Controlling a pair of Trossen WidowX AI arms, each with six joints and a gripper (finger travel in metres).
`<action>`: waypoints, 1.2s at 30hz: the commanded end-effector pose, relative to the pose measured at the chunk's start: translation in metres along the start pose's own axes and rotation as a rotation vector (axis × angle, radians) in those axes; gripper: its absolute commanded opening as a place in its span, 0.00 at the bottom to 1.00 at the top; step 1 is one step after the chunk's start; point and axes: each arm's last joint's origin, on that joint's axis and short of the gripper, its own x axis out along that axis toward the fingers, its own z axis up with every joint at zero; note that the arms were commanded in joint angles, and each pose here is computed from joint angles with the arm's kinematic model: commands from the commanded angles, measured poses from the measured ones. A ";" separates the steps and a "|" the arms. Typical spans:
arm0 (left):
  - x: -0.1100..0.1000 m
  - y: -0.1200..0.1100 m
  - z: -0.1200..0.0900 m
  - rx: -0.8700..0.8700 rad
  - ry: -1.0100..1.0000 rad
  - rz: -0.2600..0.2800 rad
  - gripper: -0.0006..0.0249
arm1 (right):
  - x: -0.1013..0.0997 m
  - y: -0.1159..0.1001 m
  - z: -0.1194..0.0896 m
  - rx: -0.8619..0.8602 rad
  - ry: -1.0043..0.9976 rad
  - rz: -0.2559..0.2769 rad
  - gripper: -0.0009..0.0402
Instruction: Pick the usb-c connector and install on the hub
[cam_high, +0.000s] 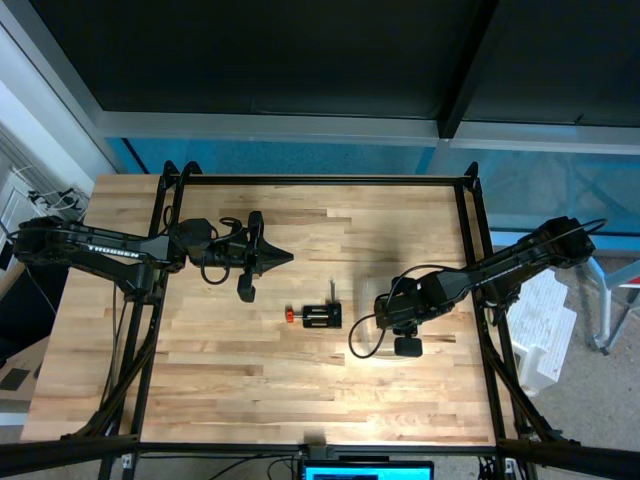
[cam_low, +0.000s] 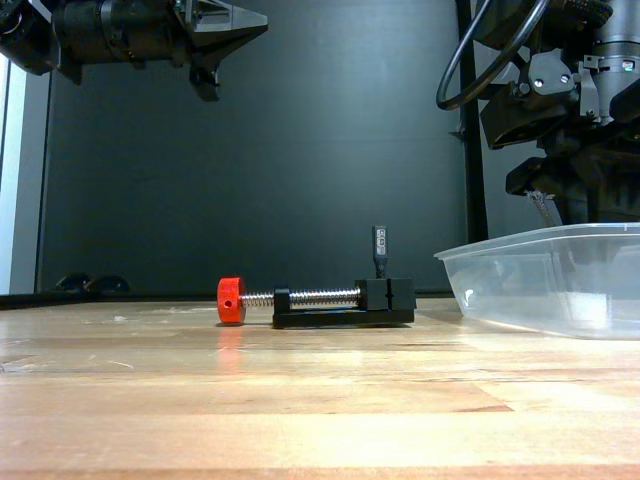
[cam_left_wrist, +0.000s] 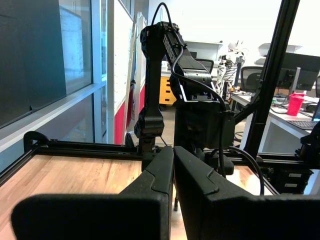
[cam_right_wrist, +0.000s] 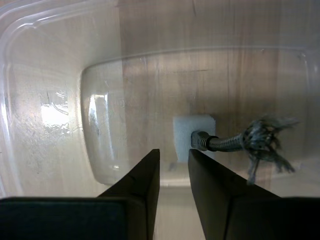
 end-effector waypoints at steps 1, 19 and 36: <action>0.000 0.000 0.000 0.000 -0.001 0.000 0.02 | 0.000 0.000 0.000 -0.003 -0.003 0.000 0.15; 0.000 0.000 0.000 0.000 -0.001 0.000 0.02 | 0.000 0.000 0.001 -0.005 -0.009 -0.005 0.02; 0.000 0.000 0.000 0.000 -0.001 0.000 0.02 | -0.006 0.001 0.002 -0.014 0.020 0.011 0.02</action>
